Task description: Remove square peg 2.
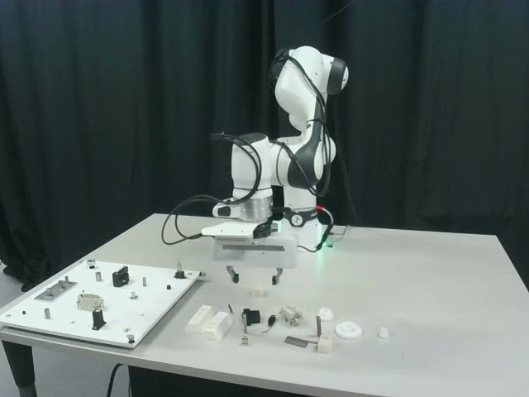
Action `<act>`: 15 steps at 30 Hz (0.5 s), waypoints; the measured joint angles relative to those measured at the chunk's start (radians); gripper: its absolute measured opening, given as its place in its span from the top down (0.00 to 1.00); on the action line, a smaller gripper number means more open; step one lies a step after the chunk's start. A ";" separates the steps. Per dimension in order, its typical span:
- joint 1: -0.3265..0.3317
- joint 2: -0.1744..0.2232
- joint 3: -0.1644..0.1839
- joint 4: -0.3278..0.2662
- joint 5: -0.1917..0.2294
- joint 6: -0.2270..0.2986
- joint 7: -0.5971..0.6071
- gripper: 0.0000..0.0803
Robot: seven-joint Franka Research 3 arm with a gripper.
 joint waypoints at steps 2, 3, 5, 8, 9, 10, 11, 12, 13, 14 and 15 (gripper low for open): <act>-0.007 -0.004 -0.004 0.002 -0.010 -0.012 -0.002 0.00; -0.011 -0.005 -0.005 0.003 -0.014 -0.018 -0.003 0.00; -0.019 -0.009 -0.011 0.004 -0.025 -0.030 -0.004 0.00; -0.032 -0.014 -0.019 0.005 -0.044 -0.044 -0.009 0.00; -0.037 -0.016 -0.021 0.005 -0.052 -0.049 -0.011 0.00; -0.042 -0.017 -0.023 0.005 -0.059 -0.054 -0.013 0.00; -0.049 -0.019 -0.025 0.005 -0.066 -0.059 -0.015 0.00; -0.056 -0.021 -0.027 0.005 -0.074 -0.062 -0.017 0.00; -0.064 -0.023 -0.028 0.005 -0.083 -0.065 -0.019 0.00; -0.073 -0.025 -0.029 0.005 -0.093 -0.069 -0.023 0.00; -0.082 -0.028 -0.029 0.005 -0.102 -0.072 -0.027 0.00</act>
